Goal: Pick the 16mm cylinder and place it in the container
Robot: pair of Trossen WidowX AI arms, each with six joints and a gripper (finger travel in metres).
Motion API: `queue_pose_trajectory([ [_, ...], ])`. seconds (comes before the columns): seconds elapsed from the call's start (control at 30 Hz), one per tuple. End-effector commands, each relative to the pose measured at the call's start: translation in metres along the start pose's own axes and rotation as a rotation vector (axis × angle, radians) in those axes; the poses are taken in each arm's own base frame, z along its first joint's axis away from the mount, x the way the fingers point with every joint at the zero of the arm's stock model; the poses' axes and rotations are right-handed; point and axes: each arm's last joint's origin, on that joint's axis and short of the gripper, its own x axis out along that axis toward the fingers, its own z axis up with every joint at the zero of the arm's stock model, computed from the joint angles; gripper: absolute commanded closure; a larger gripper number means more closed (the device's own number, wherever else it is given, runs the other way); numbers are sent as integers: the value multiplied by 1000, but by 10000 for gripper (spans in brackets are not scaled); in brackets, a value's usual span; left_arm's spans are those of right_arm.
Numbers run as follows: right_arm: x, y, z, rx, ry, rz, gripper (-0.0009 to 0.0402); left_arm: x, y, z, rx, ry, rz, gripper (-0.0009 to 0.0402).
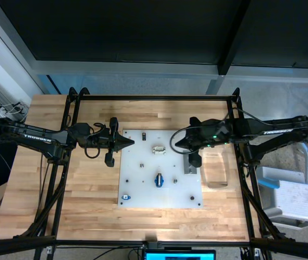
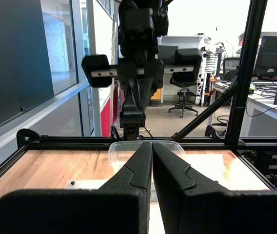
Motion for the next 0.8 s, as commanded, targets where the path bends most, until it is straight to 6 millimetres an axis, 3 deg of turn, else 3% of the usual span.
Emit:
queue_pose_trajectory([
  [0.03,8,3,5,-8,120,-12,393,0,0,0,0,1,0,393],
  [0.33,35,14,11,-36,363,-24,393,0,0,0,0,0,0,393],
  [0.8,56,41,0,-60,504,-8,393,0,0,0,0,1,0,393],
])
